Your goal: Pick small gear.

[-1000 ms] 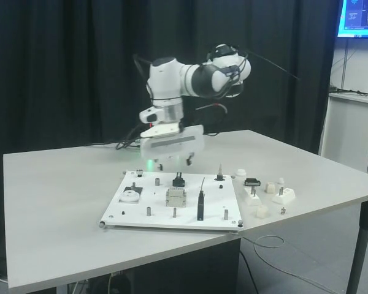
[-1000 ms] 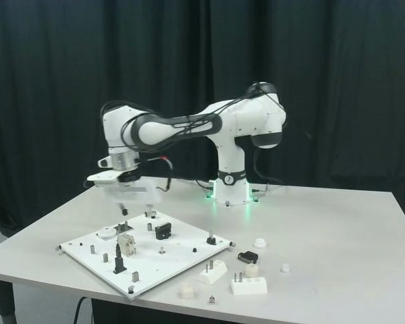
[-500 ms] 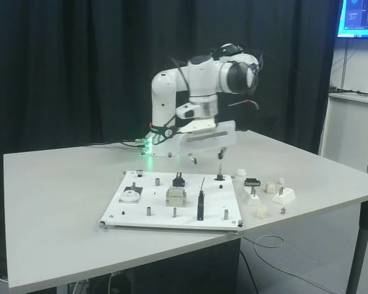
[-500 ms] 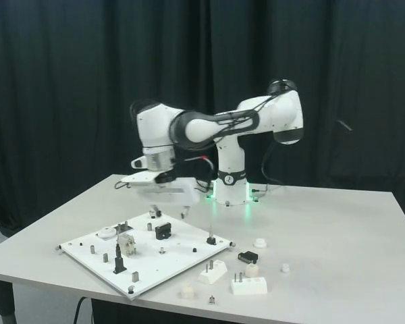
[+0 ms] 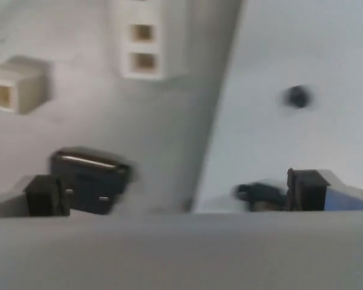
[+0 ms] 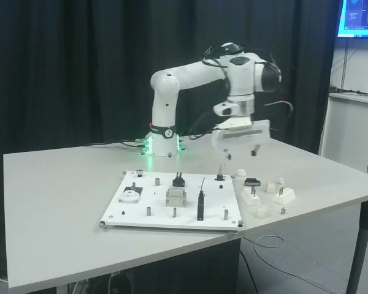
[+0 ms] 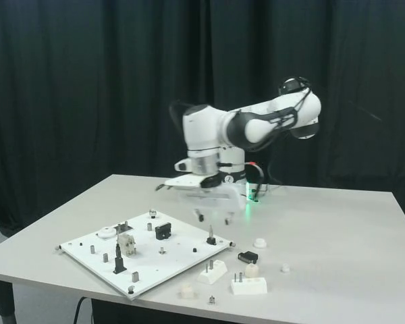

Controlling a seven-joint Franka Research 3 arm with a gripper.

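Small gear (image 6: 240, 173) lay untouched beside white board (image 6: 141, 211). Tool (image 6: 241, 152) hovered above board's edge near gear, fingers parted, empty. Approach step. Next: centre, descend, close.

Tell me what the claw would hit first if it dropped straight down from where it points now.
Probably the edge of the white board or the bare grey table beside it. The claw hangs near the board's corner, close to a black connector. Depth is unclear, so this is a guess.
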